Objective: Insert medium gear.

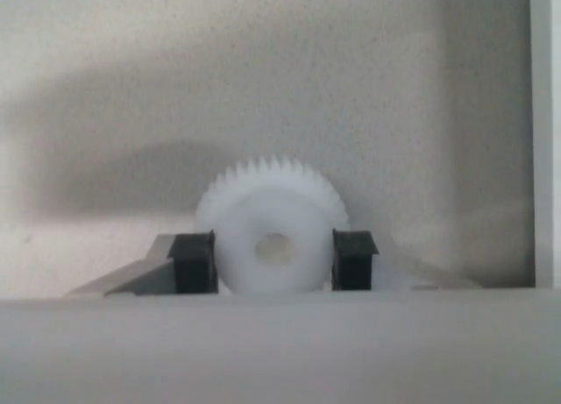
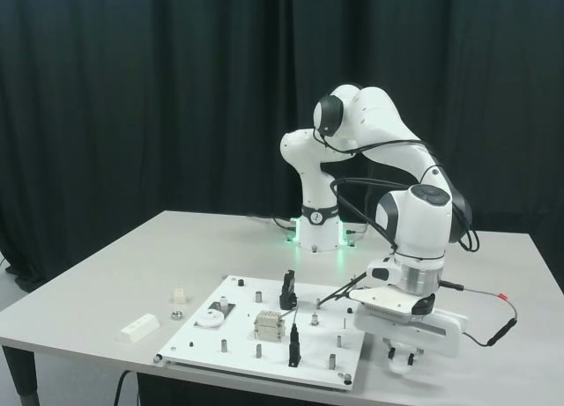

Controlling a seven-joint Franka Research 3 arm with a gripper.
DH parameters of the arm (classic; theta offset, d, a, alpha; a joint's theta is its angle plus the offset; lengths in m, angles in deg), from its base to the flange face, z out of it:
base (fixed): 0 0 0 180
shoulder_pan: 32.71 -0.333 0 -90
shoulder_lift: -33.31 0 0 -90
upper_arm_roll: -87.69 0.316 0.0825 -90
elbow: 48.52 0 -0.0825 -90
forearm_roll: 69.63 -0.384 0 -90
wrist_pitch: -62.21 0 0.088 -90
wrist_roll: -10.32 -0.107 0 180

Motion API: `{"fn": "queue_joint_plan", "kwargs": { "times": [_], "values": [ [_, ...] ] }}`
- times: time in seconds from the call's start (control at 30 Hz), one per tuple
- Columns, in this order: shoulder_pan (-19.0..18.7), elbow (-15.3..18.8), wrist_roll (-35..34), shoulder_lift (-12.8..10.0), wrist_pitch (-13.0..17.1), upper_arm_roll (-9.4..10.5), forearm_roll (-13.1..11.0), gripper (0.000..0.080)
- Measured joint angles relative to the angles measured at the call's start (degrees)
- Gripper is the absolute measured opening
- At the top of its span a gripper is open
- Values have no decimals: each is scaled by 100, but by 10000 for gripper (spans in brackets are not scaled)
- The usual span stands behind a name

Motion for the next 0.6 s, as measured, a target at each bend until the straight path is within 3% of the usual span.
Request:
{"fn": "queue_joint_plan", "kwargs": {
  "times": [0.6],
  "values": [
    [2,-38,20,0,-30,-2,0,283]
  ]
}}
